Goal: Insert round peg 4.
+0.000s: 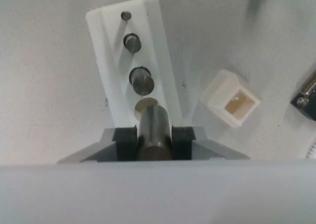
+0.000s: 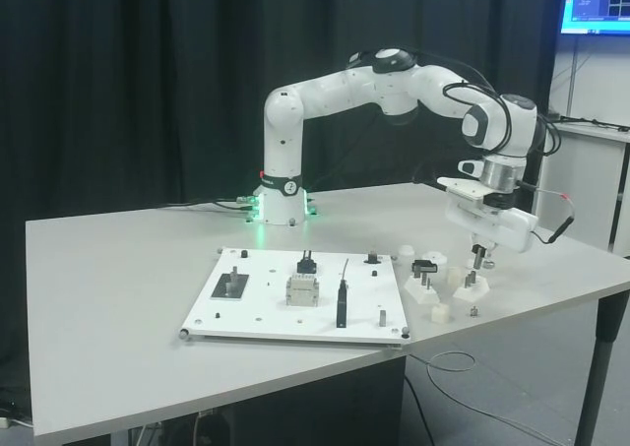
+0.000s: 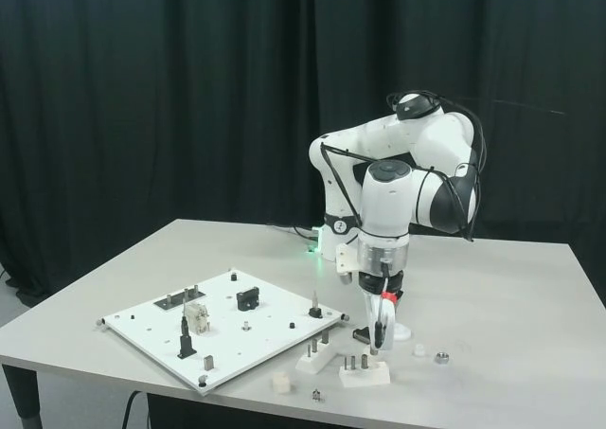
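- Second room view: the white arm (image 3: 398,178) reaches over the grey table (image 3: 511,296), wrist pointing down, likely to keep its load upright.
- A white block (image 1: 129,56) lies under the wrist, three smaller pegs already standing in it.
- The claw (image 1: 154,141) is closed on the thick peg (image 1: 154,130), held above the block's empty hole (image 1: 146,104), seemingly lined up for lowering.

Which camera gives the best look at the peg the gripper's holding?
The wrist view: the grey round peg fills the centre, clamped between the black fingers, right by the white peg holder. In the first room view it is a small sliver under the gripper. In the second room view the gripper mostly hides it.
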